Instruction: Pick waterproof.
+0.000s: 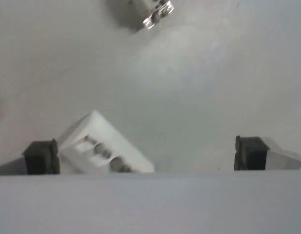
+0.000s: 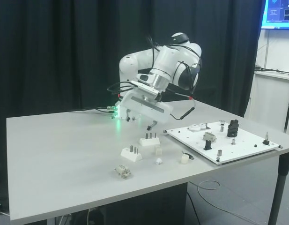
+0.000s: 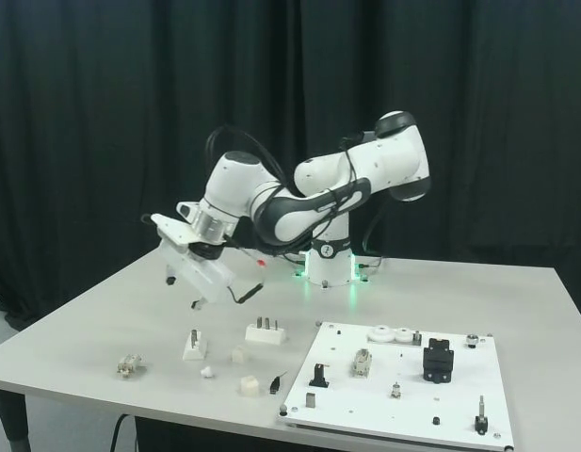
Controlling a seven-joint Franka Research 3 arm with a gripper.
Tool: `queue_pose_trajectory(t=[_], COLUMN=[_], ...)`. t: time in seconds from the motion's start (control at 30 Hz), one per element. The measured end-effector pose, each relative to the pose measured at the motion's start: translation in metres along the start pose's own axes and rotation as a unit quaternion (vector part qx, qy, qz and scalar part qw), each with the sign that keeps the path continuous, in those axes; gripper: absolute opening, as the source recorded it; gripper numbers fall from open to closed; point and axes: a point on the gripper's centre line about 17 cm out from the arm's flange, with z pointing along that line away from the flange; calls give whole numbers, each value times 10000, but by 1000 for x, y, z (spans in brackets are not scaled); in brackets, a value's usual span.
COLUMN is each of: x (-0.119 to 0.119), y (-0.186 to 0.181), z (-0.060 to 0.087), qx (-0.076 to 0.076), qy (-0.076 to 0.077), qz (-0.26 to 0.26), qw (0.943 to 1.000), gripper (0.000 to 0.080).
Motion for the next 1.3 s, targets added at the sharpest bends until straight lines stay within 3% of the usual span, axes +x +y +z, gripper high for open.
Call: queue_pose_trajectory(t=[0.23,0.63,0.93,1.3], x=[18,45,57,76], y=[14,21,19,20], z=[18,50,71,95], qx=[93,512,870,1172], qy=[30,98,37,-17], qz=[-121,-395,-776,-1253], qw=[9999,9979,9932,9852], gripper=[800,800,800,800])
